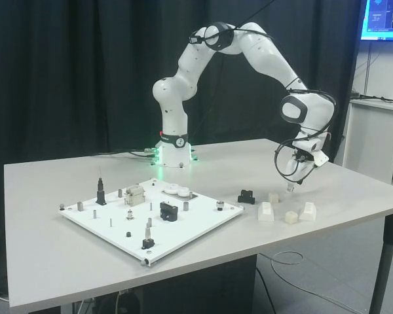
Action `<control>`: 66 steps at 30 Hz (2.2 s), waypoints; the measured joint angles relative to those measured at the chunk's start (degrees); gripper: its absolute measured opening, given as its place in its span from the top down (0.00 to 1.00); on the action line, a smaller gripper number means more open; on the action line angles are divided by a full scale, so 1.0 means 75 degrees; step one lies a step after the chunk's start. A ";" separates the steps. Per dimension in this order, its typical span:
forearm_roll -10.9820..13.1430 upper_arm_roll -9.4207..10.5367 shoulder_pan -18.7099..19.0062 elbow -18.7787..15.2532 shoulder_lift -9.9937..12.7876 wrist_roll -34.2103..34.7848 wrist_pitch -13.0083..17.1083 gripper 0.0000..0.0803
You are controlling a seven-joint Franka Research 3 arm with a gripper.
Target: Remove medium gear.
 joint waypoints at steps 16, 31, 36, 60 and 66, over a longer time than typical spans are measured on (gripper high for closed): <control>-0.0106 -0.0025 -0.0105 0.0080 -0.0005 -0.0005 -0.0150 0.00; -0.0664 -0.0052 -0.0491 0.0072 -0.0252 -0.0005 -0.1165 0.00; -0.0935 -0.0022 -0.0698 0.0020 -0.0416 -0.0019 -0.1532 0.00; -0.1971 0.0544 -0.2496 -0.1527 -0.1843 -0.1003 -0.1502 0.00; -0.2006 0.0531 -0.2796 -0.1920 -0.2114 -0.1243 -0.1205 0.00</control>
